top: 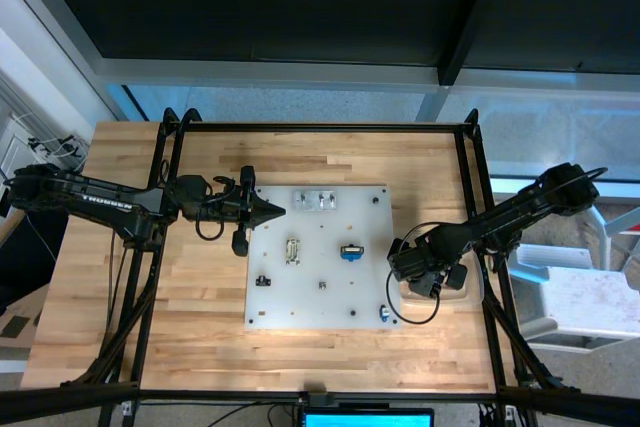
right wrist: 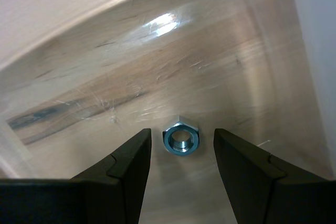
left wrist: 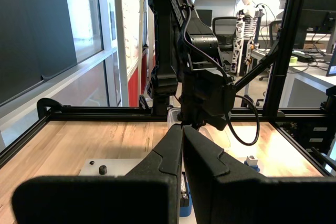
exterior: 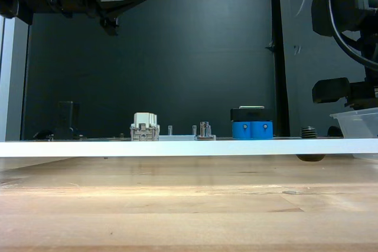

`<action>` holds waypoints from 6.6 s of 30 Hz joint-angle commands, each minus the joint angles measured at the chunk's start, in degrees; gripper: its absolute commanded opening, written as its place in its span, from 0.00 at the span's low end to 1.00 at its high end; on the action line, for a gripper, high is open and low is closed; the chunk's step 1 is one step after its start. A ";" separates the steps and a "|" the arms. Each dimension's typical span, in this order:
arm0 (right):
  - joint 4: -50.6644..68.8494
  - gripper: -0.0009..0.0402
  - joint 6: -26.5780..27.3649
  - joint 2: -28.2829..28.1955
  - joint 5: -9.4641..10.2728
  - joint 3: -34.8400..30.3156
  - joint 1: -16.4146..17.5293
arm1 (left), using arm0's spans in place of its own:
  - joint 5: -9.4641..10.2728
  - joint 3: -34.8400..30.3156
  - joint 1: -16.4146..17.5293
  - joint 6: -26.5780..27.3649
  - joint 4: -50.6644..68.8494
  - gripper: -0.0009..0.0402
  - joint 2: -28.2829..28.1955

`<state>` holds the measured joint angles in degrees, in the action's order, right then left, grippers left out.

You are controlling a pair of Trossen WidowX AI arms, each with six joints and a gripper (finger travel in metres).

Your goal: Pick the M12 fastener and fasten on the M12 threads

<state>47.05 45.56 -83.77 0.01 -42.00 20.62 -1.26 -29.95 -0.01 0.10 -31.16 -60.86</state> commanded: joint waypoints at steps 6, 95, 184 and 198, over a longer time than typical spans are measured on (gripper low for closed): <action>-1.11 0.42 -0.02 -0.31 0.02 0.35 0.02 | 0.00 0.00 0.02 0.00 -0.02 0.02 0.00; 19.65 0.11 15.17 -35.87 -0.31 -58.51 4.66 | 0.00 0.00 0.02 0.00 -0.02 0.02 0.00; 15.21 0.11 -47.63 -39.45 1.53 -57.09 5.38 | 0.00 0.00 0.02 0.00 -0.02 0.02 0.00; 15.15 0.11 -91.84 -39.45 1.53 -57.09 5.22 | 0.00 0.00 0.02 0.00 -0.02 0.02 0.00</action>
<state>62.24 -42.68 -123.20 1.52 -99.11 25.85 -1.23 -29.93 -0.01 0.12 -31.16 -60.84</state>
